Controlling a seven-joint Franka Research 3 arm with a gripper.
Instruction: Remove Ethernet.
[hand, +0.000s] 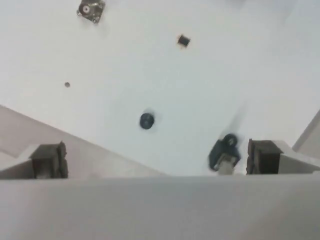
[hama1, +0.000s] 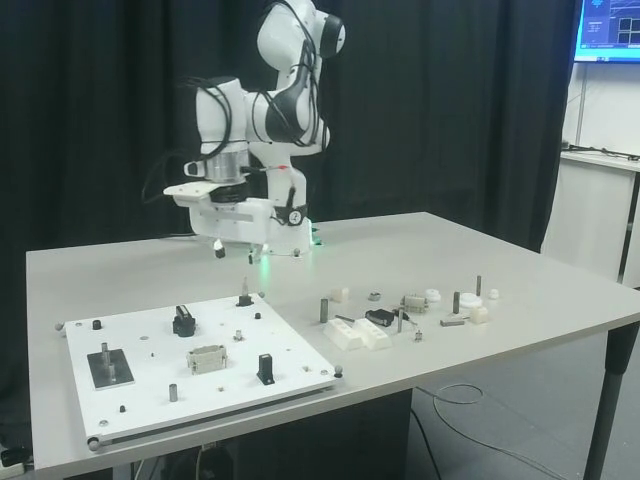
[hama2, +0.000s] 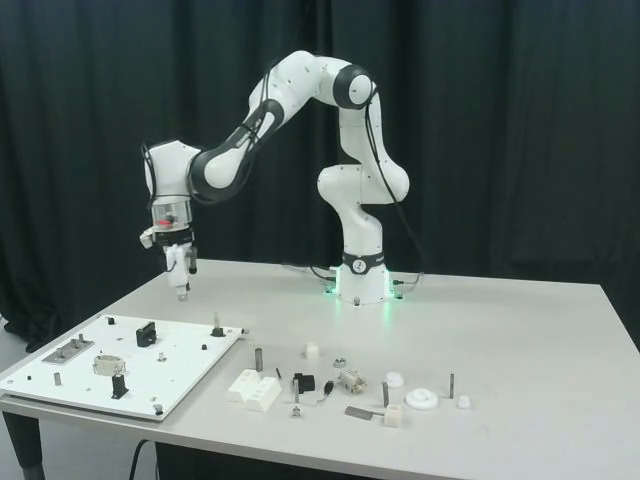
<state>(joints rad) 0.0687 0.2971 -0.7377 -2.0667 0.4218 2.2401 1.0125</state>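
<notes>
Black curtains hang behind the grey surface (hama2: 520, 330), where a white board (hama1: 290, 375) lies at one end, near the front edge. The white arm (hama2: 300, 85) reaches out from its base and holds its gripper (hama2: 180, 285) in the air above the board's far edge, fingers (hand: 262, 156) spread wide and holding nothing. The black Ethernet plug (hand: 224, 152) sits seated in the board toward its far side, just beside one fingertip in the wrist view. Loose small parts (hama2: 345, 385) lie scattered mid-surface.
</notes>
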